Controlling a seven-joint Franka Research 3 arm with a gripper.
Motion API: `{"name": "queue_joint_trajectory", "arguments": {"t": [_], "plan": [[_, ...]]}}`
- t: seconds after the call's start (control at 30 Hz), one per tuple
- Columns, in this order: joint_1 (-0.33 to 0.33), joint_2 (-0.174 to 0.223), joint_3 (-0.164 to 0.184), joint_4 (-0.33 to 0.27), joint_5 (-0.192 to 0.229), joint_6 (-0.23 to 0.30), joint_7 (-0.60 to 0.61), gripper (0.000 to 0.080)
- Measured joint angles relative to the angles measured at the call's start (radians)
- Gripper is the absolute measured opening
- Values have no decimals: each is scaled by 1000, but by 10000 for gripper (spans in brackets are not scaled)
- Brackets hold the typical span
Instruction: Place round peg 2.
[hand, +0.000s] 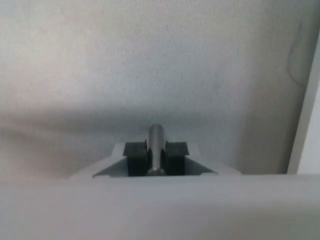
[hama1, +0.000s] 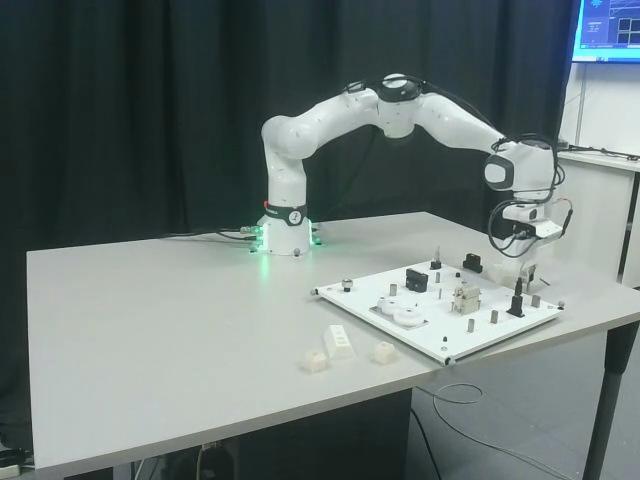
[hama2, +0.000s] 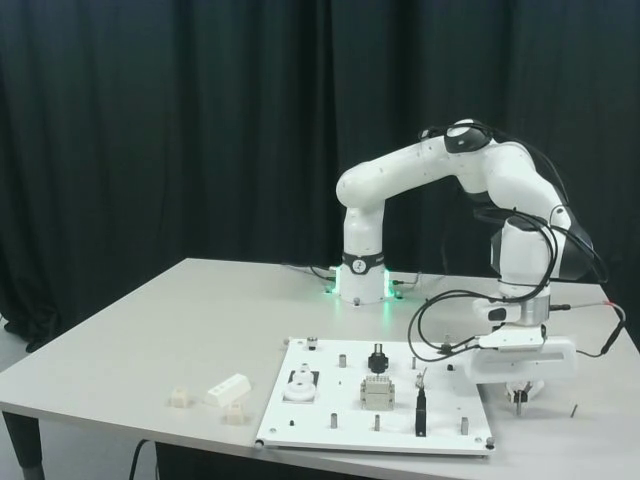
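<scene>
Round peg 2 (hand: 155, 147): we are judging it stiff, light, slippery metal, and the claw (hand: 155, 159) is clamping its shank beside the white board (hama2: 330, 420).

Your first room view stands off one table (hama1: 150, 320) corner, looking obliquely across at the arm (hama1: 400, 110). Your second faces the arm's base (hama2: 362, 285) from the opposite edge. Both share the white board (hama2: 340, 420). The wrist view looks down, close to the tabletop.
</scene>
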Motion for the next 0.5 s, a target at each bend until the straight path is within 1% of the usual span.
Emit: {"name": "queue_joint_trajectory", "arguments": {"t": [0.23,0.27,0.4,0.43,0.5], "plan": [[0,-4,3,5,0,0,0,72],[0,-4,3,7,-1,0,0,250],[0,-3,3,12,-1,0,0,250],[0,-3,3,13,-1,0,0,605],[0,-3,3,16,-1,0,0,605]]}}
